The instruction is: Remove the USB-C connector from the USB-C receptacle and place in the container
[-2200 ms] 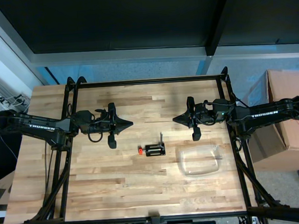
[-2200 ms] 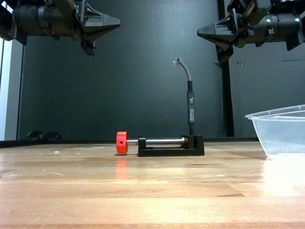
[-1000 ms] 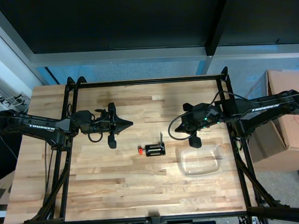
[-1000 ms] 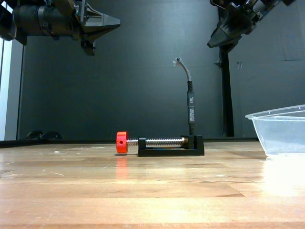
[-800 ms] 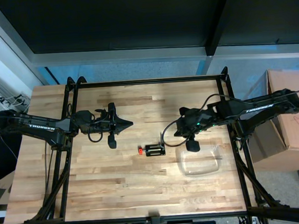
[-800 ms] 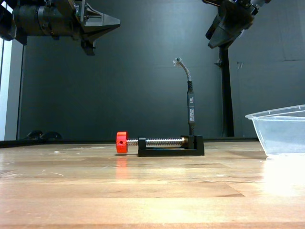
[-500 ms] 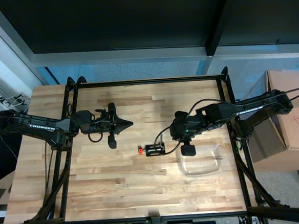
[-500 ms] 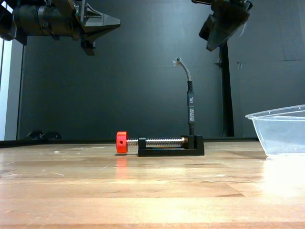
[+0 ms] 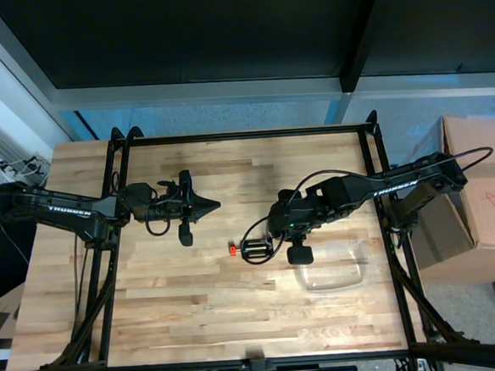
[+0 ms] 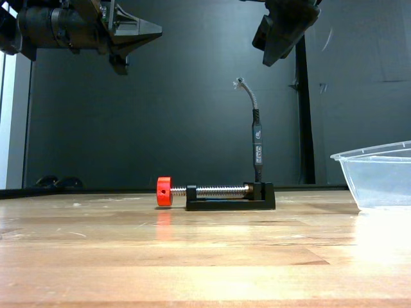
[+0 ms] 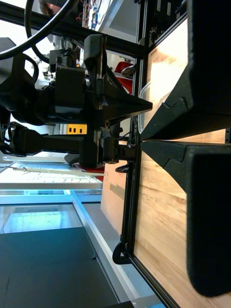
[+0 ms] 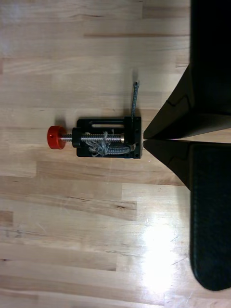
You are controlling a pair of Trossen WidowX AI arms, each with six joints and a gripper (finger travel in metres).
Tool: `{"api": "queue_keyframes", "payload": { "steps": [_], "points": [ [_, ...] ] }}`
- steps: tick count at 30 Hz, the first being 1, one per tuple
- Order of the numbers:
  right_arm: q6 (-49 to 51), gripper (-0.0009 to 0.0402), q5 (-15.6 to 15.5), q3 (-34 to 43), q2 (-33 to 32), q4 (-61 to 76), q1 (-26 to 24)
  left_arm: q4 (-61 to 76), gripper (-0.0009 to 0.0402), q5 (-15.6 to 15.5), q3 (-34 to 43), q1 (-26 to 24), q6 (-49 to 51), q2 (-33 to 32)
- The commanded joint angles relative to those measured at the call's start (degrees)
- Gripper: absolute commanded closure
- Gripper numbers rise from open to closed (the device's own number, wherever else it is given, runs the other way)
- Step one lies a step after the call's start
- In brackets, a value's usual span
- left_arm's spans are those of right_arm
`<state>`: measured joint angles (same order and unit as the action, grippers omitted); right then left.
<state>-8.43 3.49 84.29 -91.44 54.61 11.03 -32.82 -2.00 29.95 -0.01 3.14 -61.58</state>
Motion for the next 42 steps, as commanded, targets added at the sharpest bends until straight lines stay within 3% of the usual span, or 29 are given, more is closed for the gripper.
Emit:
{"api": "queue_keyframes", "payload": {
  "steps": [1, 33, 42],
  "points": [
    [-0.11, 0.0393, 0.02, 0.52, -1.16, 0.39, 0.11, 0.00, 0.0393, 0.02, 0.00, 0.02, -0.02, -0.02],
    [-0.07, 0.0393, -0.09, 0.48, -12.94, -2.08, 0.37, -0.02, 0.0393, 0.00, 0.00, 0.00, -0.02, -0.02],
    [-0.28, 0.0345, -0.02, 0.44, -13.20, -2.23, 0.37, -0.02, 0.0393, 0.00, 0.00, 0.02, -0.02, -0.02]
  ]
}}
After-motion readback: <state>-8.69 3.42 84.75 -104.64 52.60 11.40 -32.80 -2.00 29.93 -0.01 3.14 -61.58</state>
